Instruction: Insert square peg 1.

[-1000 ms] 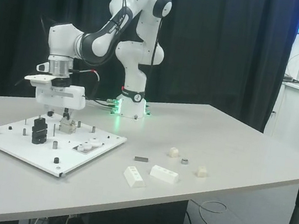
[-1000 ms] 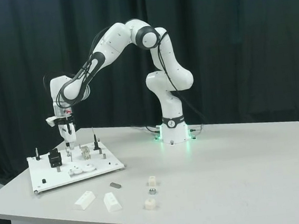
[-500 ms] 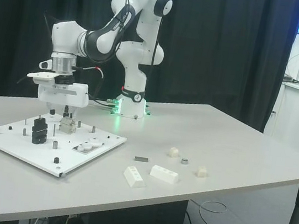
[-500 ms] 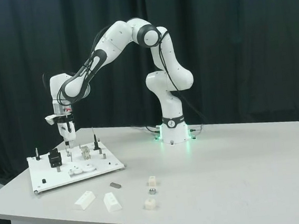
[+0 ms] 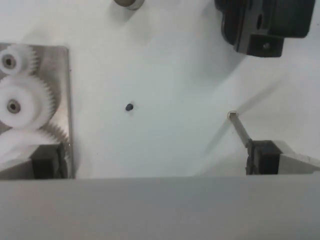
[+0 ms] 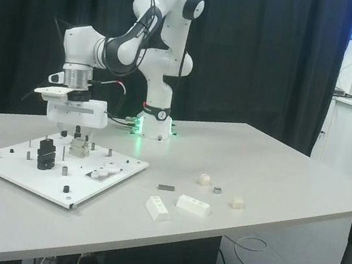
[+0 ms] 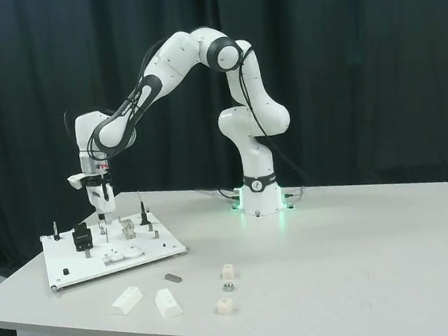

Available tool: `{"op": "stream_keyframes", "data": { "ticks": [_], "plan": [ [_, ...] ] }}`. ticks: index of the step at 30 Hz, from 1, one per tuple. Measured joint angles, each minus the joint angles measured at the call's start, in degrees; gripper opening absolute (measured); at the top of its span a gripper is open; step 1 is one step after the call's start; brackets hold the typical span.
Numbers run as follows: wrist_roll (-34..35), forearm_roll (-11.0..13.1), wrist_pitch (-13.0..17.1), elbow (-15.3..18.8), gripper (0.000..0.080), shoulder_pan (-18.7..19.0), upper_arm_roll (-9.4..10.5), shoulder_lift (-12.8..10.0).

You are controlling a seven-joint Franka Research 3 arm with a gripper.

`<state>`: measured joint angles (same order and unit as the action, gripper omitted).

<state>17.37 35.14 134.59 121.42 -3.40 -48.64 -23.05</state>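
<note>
A thin grey square peg (image 5: 240, 129) stands upright in the white board (image 5: 165, 65), close beside one of my fingertips (image 5: 261, 157) and apart from the other. My gripper (image 5: 152, 160) is open, its fingers spread wide with nothing between them. In the room views the gripper (image 6: 71, 133) hangs a little above the board's (image 6: 19, 172) far side, over the slim peg (image 7: 101, 222). The peg's top end is partly hidden by the finger.
On the board are a black block (image 6: 46, 153), white gears (image 6: 101, 173) on a grey plate, a grey metal block (image 6: 80, 148) and several short pins. Two white holders (image 6: 157, 208) (image 6: 193, 205), a grey bar (image 6: 166, 186), a nut (image 6: 218, 190) and small cubes (image 6: 237, 202) lie on the table.
The gripper has risen a little above the board and drifted slightly right in the first room view. The peg stays standing in the board.
</note>
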Motion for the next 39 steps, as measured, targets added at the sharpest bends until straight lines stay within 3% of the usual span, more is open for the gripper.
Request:
{"op": "stream_keyframes", "data": {
  "ticks": [21, 39],
  "plan": [
    [1.52, -0.35, 2.12, -0.64, 0.0800, 1.77, 0.06, -3.99],
    [2.22, -0.84, 2.13, -0.75, 0.0800, 1.78, 0.06, -5.23]
  ]
}}
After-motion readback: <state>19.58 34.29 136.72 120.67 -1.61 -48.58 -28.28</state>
